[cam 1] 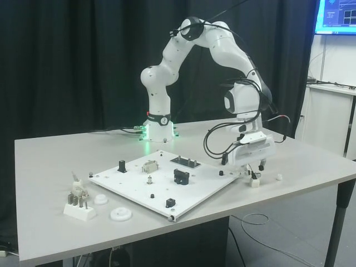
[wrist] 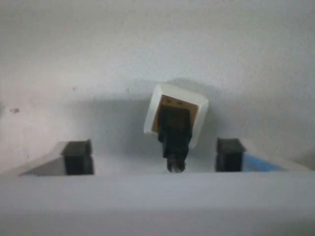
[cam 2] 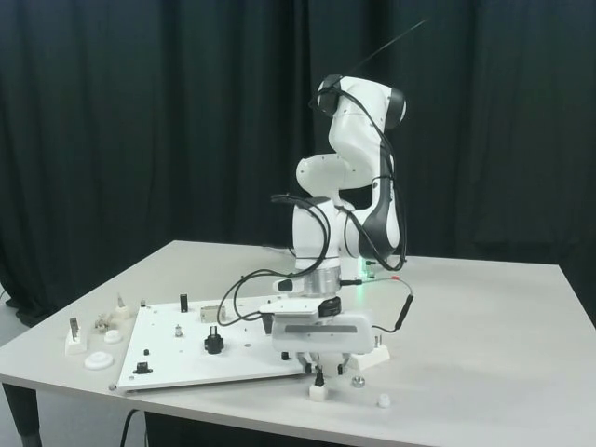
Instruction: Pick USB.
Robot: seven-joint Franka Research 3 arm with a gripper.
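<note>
Wrist view: my gripper [wrist: 153,156] hangs low over the bare grey table [wrist: 98,59], black finger pads [wrist: 78,157] spread wide apart, holding nothing. Between them, nearer the far pad than centred, stands the small black USB plug [wrist: 174,138] seated upright in its white block holder [wrist: 174,115]; neither pad touches plug or holder, open gap on both sides. Table surface around the holder is bare on all sides that show here. First room view: my gripper [cam 1: 251,169] sits just past the near-right corner of the flat white assembly board [cam 1: 161,186], and the USB plug in its white holder [cam 1: 255,180] stands on the table directly beneath, off the board, close to the table's front edge. A small white cap [cam 1: 278,177] lies just beside it, toward the table edge. Open table lies behind and to the right; the board's edge crowds the other side. Far along the table front stands a white rack of small parts [cam 1: 78,201] with two white gear wheels [cam 1: 109,207] nearby, well apart from me. Second room view: gripper [cam 2: 320,363] low above the plug and holder [cam 2: 319,386], the board [cam 2: 177,358] edge just beside, white cap [cam 2: 383,400] near the front table edge.
</note>
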